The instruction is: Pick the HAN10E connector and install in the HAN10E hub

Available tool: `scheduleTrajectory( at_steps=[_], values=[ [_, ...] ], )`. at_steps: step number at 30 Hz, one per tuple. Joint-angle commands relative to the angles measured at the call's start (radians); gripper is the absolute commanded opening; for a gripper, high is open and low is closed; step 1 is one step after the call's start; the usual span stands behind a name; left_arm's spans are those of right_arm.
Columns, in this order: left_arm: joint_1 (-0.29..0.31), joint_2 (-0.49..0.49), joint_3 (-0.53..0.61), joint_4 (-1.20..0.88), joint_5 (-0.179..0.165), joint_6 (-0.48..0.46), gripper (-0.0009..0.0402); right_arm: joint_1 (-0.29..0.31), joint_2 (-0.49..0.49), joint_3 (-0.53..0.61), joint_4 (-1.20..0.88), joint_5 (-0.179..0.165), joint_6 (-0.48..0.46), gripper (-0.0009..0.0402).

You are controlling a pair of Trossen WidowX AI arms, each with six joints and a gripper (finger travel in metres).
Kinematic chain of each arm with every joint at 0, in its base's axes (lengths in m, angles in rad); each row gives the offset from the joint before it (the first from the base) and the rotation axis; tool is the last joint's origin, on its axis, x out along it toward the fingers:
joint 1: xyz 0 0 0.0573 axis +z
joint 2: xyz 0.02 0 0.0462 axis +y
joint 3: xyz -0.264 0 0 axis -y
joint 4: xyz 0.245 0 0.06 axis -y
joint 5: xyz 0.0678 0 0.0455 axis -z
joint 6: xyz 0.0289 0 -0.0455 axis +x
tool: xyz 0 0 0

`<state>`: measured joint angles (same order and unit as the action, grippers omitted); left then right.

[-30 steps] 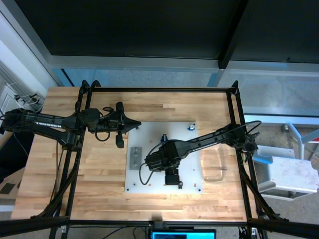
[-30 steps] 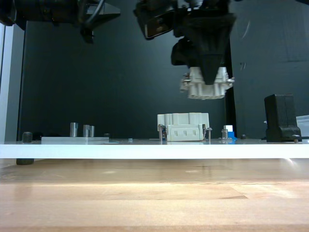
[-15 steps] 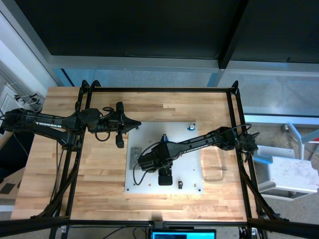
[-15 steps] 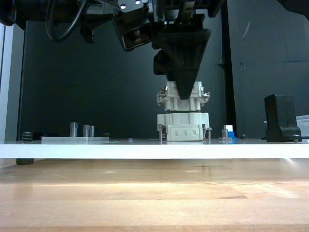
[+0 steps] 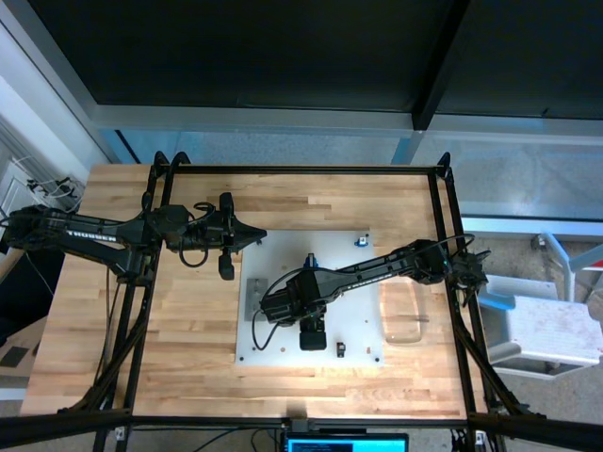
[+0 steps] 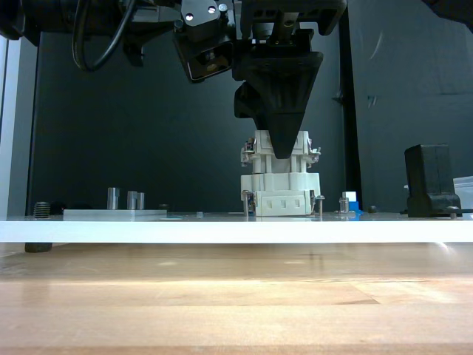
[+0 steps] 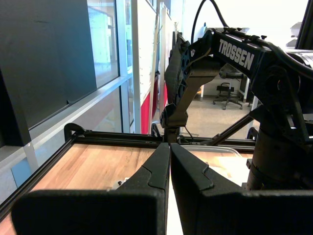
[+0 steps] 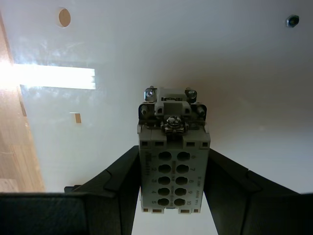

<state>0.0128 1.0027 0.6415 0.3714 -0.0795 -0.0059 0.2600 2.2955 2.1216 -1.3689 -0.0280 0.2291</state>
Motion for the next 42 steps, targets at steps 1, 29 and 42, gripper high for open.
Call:
scheduleTrajectory(
  at_steps=[1,29,42],
  values=[
    [0.000,0.000,0.000,0.000,0.000,0.000,0.0000,0.002,0.001,-0.011,0.011,0.020,-0.003,0.0027],
    [0.000,0.000,0.000,0.000,0.000,0.000,0.0000,0.006,0.047,-0.024,0.064,0.018,0.010,0.0027],
    [0.000,0.000,0.000,0.000,0.000,0.000,0.0000,0.015,0.004,-0.024,0.037,0.008,0.024,0.0096]
  ],
)
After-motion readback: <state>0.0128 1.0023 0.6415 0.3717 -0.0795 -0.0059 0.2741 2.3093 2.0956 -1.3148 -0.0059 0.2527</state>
